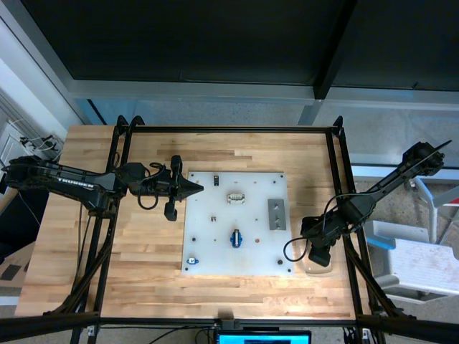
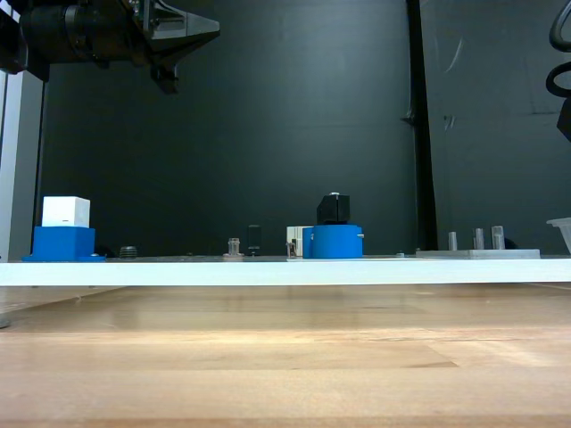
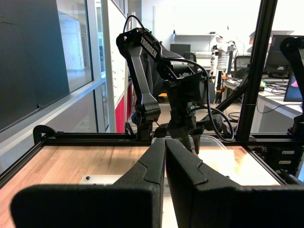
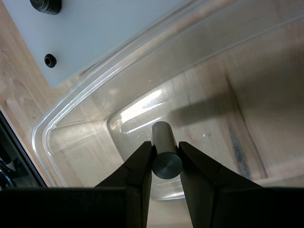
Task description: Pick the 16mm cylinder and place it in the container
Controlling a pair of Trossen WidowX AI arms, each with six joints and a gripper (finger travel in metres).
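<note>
Plainly, right claw (image 4: 165, 156) clamping 16mm cylinder (image 4: 166, 166) over container (image 4: 71, 118), left claw (image 3: 165, 142) closed over board (image 1: 215, 247) edge, TROSSEN-lettered right arm (image 3: 142, 61)

white board (image 1: 215, 244) flat on wood table (image 1: 143, 272); on it grey block (image 1: 277, 213) right side, blue upright part (image 1: 236, 238) centre, small blue-white piece (image 1: 191, 261) near-left corner.

Table (image 1: 143, 251): pale wooden butcher-block top, planks running left to right. Lying directly on it were one white task board (image 1: 215, 247), flat and central, and one clear container (image 1: 323, 272), just beside the board's near right corner. A black frame (image 1: 229, 130) stood round the edges.
</note>
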